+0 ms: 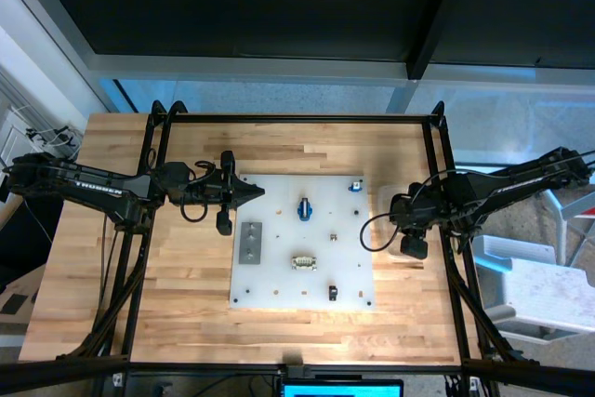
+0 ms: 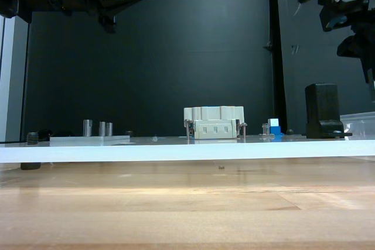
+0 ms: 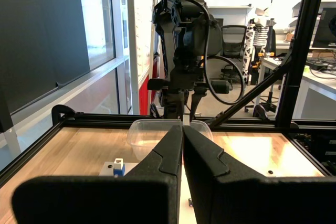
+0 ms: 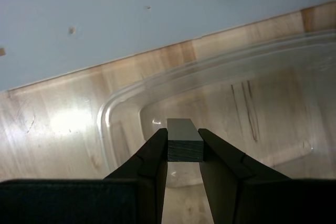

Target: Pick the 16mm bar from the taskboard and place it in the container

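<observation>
- Short grey metal bar (image 4: 183, 129) pinched across flat faces by right gripper (image 4: 184, 141), over clear plastic container (image 4: 126, 95); probably stiff, dense, slick.
- Pressed together, left gripper (image 3: 182, 132) above corner of white square taskboard (image 1: 279, 281).

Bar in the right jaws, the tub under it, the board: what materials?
Bar: dull grey, sharp square edges, looks like metal, matte; could be painted. Container: clear glossy plastic, wood shows through. Taskboard: flat white, matte, probably plastic. Right gripper holds the bar over the container; left gripper is shut, above the taskboard's left edge.
</observation>
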